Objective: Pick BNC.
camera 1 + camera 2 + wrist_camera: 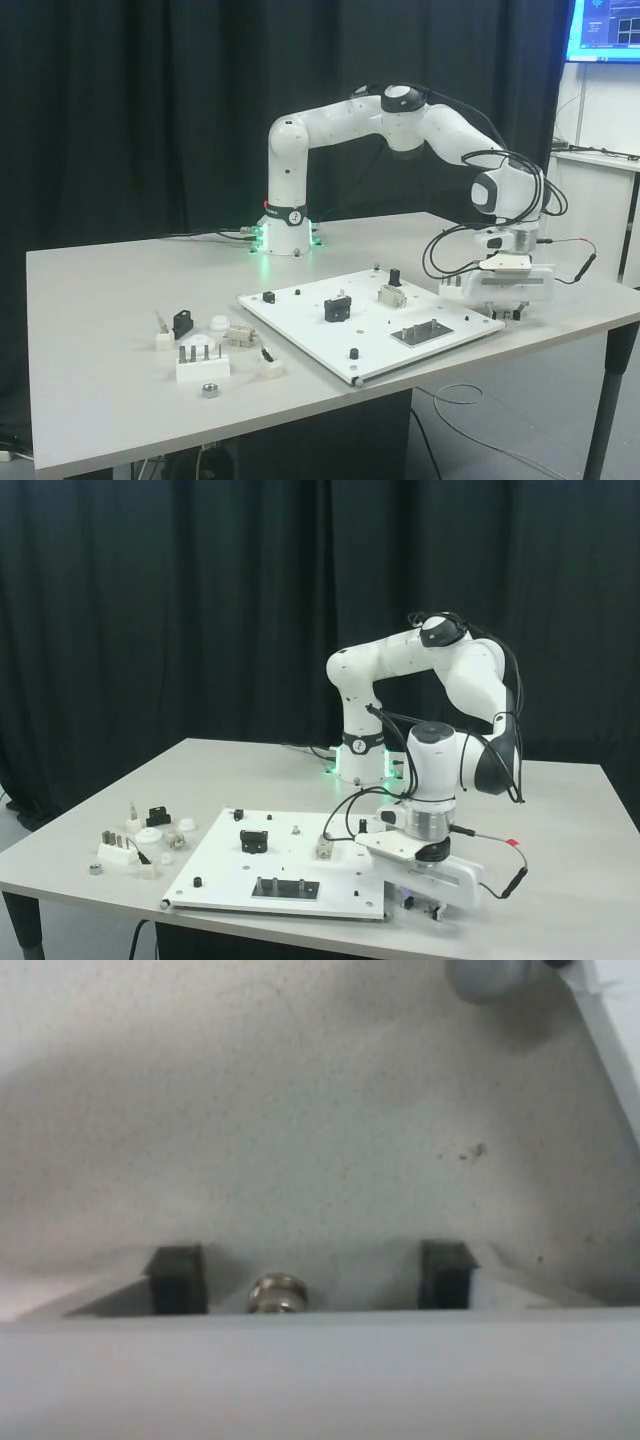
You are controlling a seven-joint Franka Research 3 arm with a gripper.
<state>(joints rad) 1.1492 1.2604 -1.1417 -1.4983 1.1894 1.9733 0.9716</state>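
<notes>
My end effector [510,312] is hanging low over the tabletop [100,290], right of centre in the first room view, just past the right corner of the white board [300,315]. Its fingers [178,1280] are standing spread apart. The connector [277,1293] is sitting between them, nearer one finger; contact with it, cannot tell. Loose small parts [205,355] are lying lower left in that view, well apart from me.

Grey table [100,300] carries white board [300,310], small parts [205,355].
</notes>
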